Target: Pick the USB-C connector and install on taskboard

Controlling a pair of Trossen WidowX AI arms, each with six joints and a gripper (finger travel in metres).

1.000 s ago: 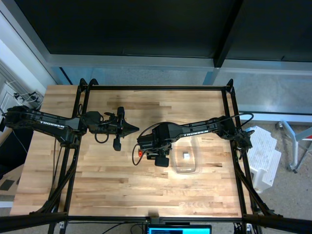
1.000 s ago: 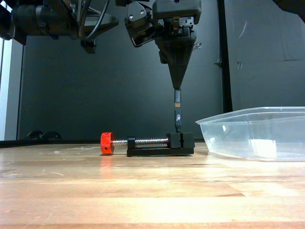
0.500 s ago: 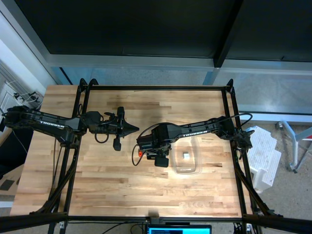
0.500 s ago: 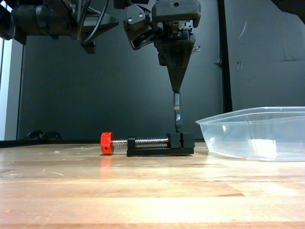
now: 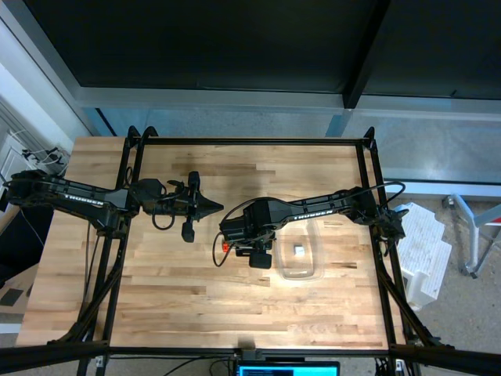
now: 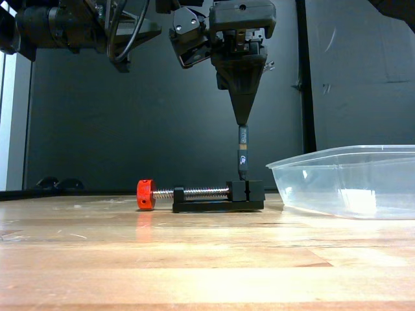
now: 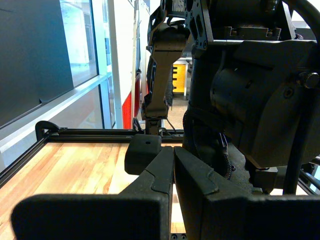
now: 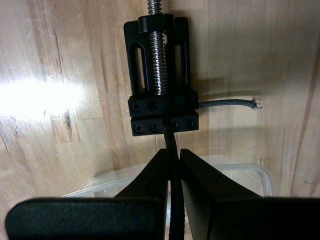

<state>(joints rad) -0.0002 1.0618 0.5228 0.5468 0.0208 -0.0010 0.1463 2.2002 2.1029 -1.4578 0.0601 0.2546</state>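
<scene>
Centrally, right gripper (image 6: 242, 122) pinching USB-C connector (image 6: 243, 154) atop taskboard (image 6: 217, 198), left gripper (image 7: 173, 152) aloft, closed.

Glossy pale wood table (image 6: 194, 272), clear glossy plastic tray (image 6: 343, 188), matt black taskboard (image 6: 251, 194) with bright metal screw (image 6: 201, 192)

My right hand (image 6: 242, 120) points straight down, pinching the top of the connector (image 6: 242, 152). It stands upright, its lower end meeting the board (image 6: 217, 194) at the end away from the red knob (image 6: 146, 194). A clear tray (image 6: 343, 184) sits just beside it on the table (image 6: 194, 259). My left hand (image 6: 133, 29) hangs high at the left.
</scene>
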